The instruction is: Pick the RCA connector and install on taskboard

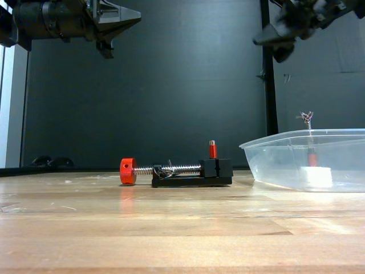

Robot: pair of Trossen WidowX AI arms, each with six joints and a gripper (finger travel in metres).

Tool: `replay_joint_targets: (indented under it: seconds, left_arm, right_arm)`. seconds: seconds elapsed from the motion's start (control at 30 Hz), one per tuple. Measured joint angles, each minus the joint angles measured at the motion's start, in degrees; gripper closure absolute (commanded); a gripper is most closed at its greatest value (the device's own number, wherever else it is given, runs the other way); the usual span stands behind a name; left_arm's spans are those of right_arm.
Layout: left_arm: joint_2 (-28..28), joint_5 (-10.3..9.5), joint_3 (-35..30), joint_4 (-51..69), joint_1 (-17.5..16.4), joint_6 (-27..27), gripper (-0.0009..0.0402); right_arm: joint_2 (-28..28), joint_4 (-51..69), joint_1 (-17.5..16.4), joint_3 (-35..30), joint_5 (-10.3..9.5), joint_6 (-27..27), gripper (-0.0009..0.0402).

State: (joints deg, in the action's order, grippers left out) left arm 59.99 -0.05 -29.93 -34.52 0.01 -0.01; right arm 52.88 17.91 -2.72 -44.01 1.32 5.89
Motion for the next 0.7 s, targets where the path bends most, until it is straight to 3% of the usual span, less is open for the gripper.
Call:
replay_joint_targets:
  seconds: [0.4, 0.7]
  left_arm:
    - [0.0, 0.00, 0.0, 0.0, 0.0, 0.0, 0.0393]
    - [0.0, 0.02, 0.0, 0.0, 0.0, 0.0, 0.0393]
  right_arm:
    - [0.8, 19.0, -5.6, -2.3, 2.10, 7.0, 0.0393]
    - [2.1, 26.5, -10.2, -2.3, 2.16, 13.0, 0.0393]
